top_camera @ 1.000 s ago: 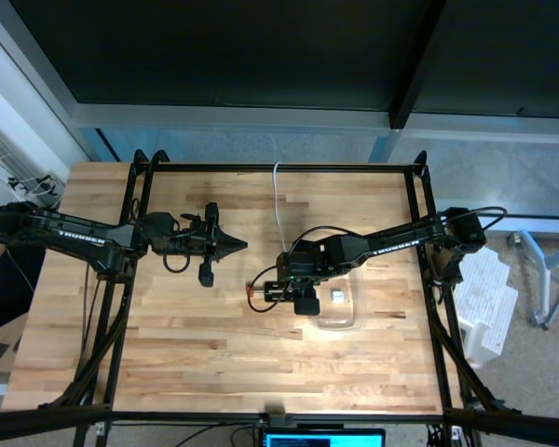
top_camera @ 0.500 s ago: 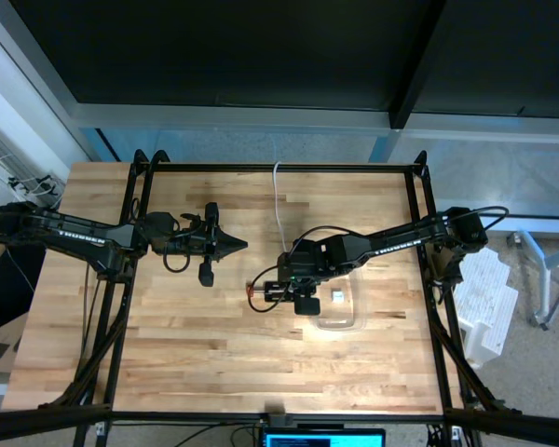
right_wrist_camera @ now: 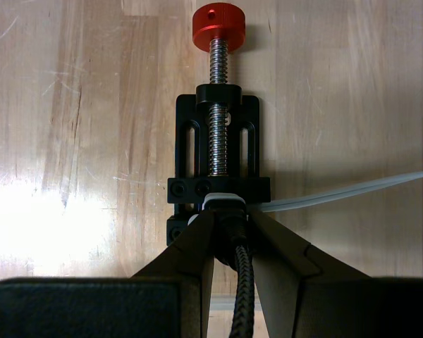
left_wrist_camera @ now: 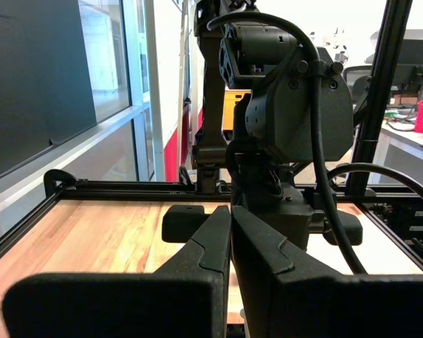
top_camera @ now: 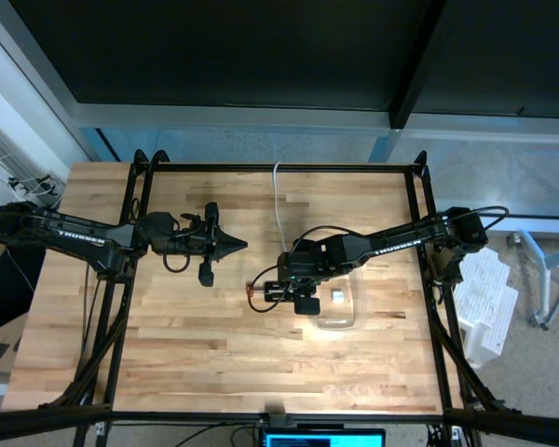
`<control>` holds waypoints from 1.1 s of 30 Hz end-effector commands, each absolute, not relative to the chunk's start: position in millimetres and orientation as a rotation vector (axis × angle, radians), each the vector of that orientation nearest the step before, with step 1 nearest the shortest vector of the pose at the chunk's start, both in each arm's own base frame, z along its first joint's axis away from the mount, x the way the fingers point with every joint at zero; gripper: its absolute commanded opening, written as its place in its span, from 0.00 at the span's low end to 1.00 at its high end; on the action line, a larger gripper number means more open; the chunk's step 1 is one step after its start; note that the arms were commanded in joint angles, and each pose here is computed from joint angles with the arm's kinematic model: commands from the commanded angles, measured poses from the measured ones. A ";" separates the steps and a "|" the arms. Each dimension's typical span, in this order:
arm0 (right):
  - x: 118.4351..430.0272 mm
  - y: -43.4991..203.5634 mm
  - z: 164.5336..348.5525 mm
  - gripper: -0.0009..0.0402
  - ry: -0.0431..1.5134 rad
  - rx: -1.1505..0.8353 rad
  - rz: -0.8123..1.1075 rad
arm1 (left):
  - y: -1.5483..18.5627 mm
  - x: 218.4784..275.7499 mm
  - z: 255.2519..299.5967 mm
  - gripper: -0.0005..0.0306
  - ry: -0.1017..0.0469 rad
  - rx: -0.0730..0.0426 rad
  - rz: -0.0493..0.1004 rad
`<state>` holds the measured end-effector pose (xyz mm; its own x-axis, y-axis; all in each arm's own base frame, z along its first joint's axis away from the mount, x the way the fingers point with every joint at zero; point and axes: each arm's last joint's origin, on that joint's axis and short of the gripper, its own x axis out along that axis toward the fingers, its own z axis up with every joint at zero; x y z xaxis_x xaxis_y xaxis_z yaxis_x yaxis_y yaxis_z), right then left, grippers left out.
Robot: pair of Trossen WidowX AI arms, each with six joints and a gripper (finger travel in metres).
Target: Remove the power plug from the receptacle and place in the container
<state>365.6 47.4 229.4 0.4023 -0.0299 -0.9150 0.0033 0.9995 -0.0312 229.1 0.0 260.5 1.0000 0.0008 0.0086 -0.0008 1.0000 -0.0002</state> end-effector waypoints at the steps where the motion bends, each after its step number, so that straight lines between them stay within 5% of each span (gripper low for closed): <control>1: 365.6 47.4 229.8 0.02 1.155 -0.019 -0.027 | 0.0 229.2 260.6 0.02 -0.009 0.000 0.000; 17: 361.1 46.8 237.0 0.02 1.151 -0.016 -0.028 | 0.1 229.2 260.6 0.02 -0.009 0.000 0.001; 33: 361.2 46.6 262.8 0.02 1.154 -0.021 -0.027 | 0.1 229.2 260.5 0.02 -0.008 0.000 0.001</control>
